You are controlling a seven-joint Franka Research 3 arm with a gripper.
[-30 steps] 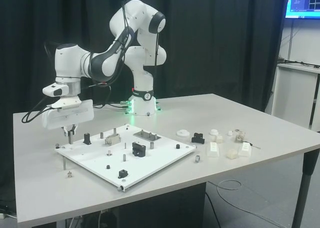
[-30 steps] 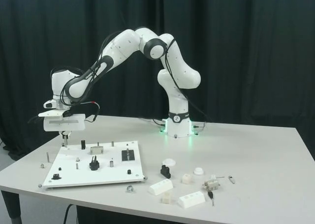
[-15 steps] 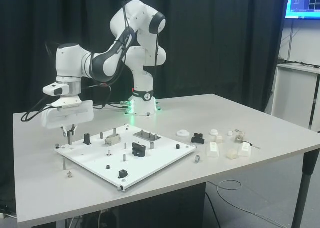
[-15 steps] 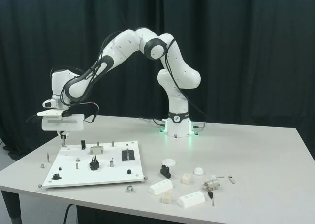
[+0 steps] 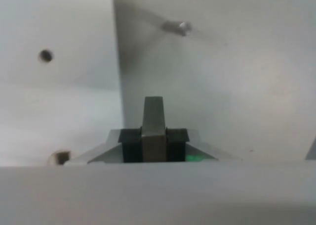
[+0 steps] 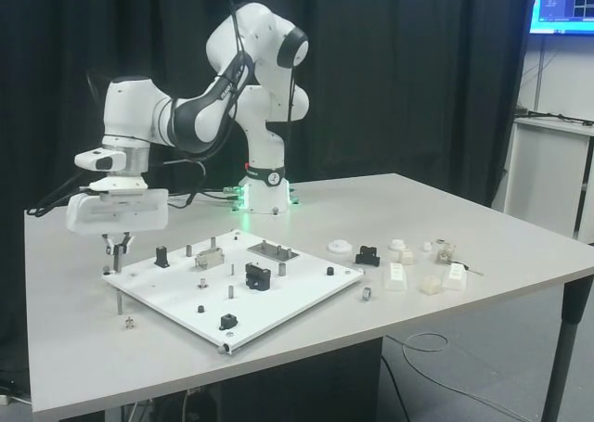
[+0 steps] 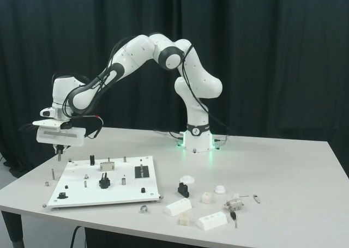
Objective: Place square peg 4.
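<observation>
At the left of the first room view the gripper (image 6: 116, 246) hangs above the left corner of the white board (image 6: 278, 287), pinching the square peg (image 6: 117, 258), which points down and is clear of the surface. In the wrist view the grey peg (image 5: 153, 123) sits between the black fingers (image 5: 130, 143), both pressed against its sides, with the board's edge running under it and grey bench beside it. One small dark hole (image 5: 45, 55) shows in the board there, and a short metal pin (image 5: 178, 27) stands on the bench.

The board itself serves as the holder. From its left side going right it carries a black upright block (image 6: 161, 255), a grey clamp-like fixture (image 6: 210, 256), a grey plate with two posts (image 6: 273, 249), a black bracket (image 6: 256, 276) near the middle, a low black piece (image 6: 228, 322) at the near corner and a small black knob (image 6: 329, 271) toward the right edge. Right of the board, loose white blocks (image 6: 425, 279) and a black part (image 6: 368, 254) lie on the bench (image 6: 483, 227).

Compared with a second ago, the gripper has risen and shifted left: the peg then reached down to the board's left corner, and now it hangs above and just outside that corner. In the second room view the gripper (image 7: 59, 149) likewise sits further toward the left edge of the frame, off the board (image 7: 112, 191).
</observation>
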